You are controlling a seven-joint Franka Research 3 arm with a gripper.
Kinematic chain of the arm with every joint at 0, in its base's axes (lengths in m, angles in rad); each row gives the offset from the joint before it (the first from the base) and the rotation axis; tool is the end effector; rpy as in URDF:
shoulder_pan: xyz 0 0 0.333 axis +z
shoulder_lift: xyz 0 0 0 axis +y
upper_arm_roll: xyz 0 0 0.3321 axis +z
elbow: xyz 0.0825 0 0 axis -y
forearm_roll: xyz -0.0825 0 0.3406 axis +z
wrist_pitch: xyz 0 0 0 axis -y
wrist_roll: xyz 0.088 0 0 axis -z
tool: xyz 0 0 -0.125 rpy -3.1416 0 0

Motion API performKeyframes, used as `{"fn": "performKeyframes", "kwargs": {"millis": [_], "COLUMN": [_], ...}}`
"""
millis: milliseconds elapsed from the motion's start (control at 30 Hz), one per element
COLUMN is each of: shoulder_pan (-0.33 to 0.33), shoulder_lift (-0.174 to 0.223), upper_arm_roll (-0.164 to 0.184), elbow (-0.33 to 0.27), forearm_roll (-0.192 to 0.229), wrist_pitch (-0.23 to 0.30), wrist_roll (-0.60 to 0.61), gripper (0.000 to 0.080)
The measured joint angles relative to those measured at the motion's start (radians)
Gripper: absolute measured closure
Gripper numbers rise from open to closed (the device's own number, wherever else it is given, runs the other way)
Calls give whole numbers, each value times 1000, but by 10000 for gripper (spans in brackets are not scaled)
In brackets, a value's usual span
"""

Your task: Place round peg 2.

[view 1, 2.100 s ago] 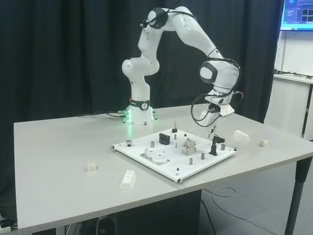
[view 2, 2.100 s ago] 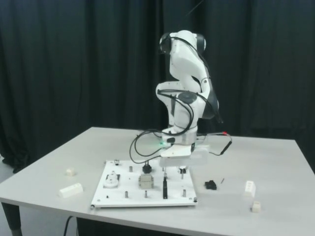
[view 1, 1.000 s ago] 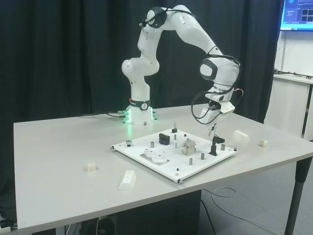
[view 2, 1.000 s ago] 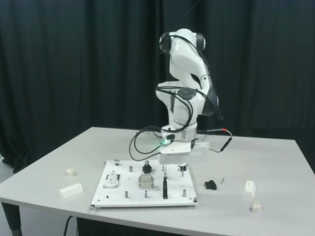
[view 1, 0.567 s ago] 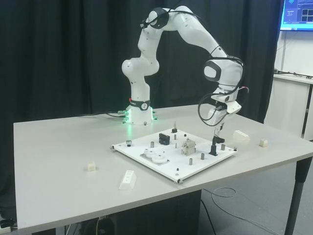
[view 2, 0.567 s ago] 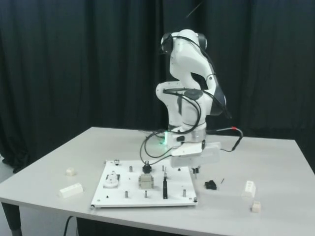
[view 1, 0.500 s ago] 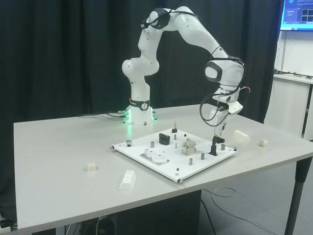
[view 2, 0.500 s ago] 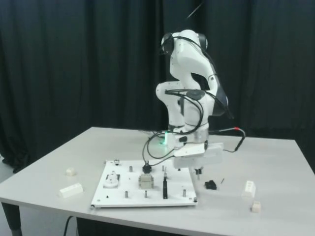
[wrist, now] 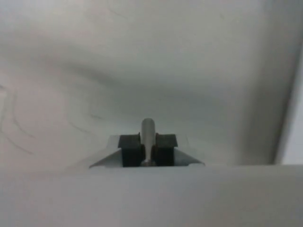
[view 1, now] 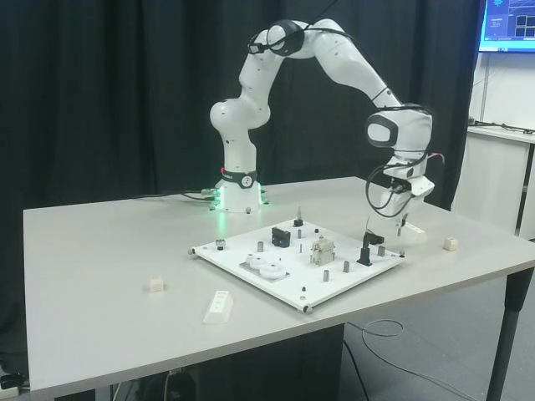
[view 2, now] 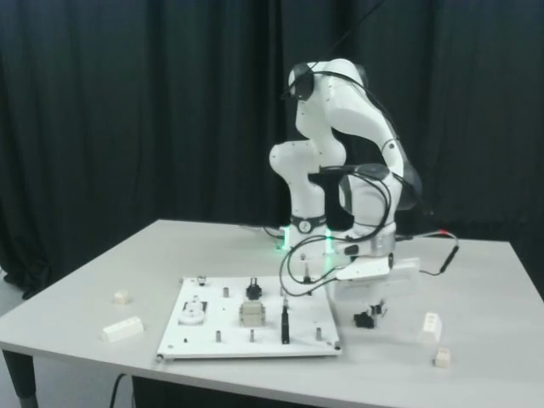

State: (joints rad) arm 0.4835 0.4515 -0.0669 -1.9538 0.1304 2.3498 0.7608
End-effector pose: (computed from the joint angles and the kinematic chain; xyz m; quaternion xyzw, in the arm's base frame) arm 0.5374 0.2439 0.2698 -0.9759 0.2144 0.0391 0.0105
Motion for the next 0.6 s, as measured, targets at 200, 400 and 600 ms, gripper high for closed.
{"fn": "performKeyframes", "kwargs": {"millis": [200, 400, 600], "shoulder_pan": [19, 28, 33], "shoulder_lift": [25, 48, 67], "upper_arm_roll": [0, 0, 0], "elbow": [27, 48, 64], "forearm_roll": [0, 0, 0], "wrist_pitch": [0, 0, -3], "wrist_roll": [13, 25, 50], "gripper": [741, 741, 741]}}
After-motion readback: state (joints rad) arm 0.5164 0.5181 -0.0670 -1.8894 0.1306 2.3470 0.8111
